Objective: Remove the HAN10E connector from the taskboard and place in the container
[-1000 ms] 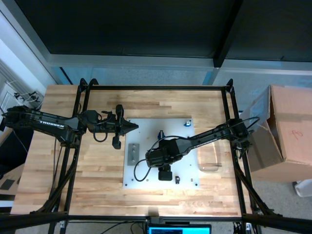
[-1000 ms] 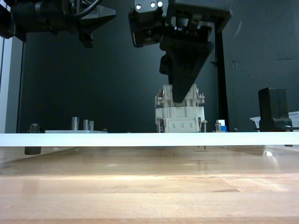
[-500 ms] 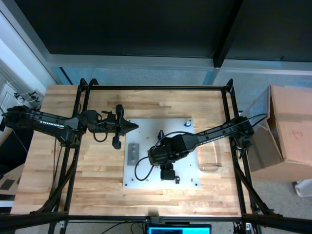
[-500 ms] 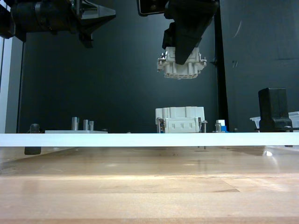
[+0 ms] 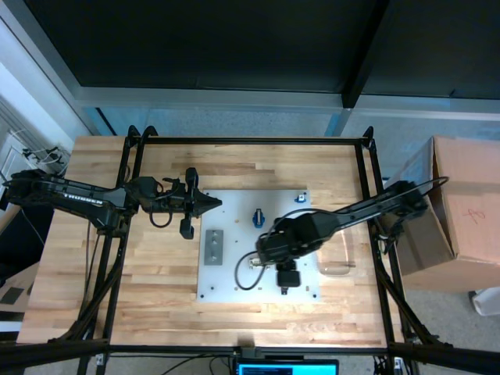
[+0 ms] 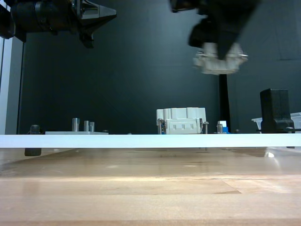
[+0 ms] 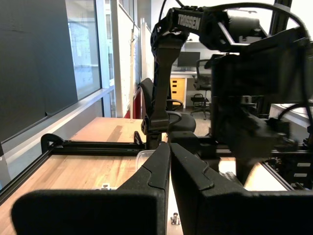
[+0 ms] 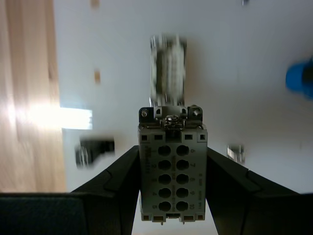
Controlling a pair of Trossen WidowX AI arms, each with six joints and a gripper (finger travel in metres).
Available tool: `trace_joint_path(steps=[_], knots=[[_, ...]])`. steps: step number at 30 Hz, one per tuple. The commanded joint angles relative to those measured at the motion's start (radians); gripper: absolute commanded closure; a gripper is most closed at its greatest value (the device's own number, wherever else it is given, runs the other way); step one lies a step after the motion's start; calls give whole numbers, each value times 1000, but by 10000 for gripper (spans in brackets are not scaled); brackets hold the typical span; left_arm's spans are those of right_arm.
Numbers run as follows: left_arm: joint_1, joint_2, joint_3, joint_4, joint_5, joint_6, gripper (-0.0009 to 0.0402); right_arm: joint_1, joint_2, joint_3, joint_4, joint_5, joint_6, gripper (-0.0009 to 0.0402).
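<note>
Above the near right side of the taskboard, holds the HAN10E connector clamped in the right gripper, clear of its seat, with the container near on its right and the left gripper, pinched shut and empty, hovering farther back at left.

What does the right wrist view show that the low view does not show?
Only the right wrist view: the ten-hole face of the HAN10E connector. Only the low view: how high it hangs above the taskboard, and the left tool, shut, high at the left. Both: the right tool shut on the connector, clear of its seat.
</note>
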Motion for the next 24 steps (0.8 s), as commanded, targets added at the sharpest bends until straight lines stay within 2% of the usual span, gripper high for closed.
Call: trace_joint_path(steps=[1,15,24], knots=[[0,0,0,0,0,0,393,15,-94,-117,9,19,4,377],[0,0,0,0,0,0,393,60,-441,-529,18,20,29,377],[0,0,0,0,0,0,393,76,-566,-712,39,20,52,377]])
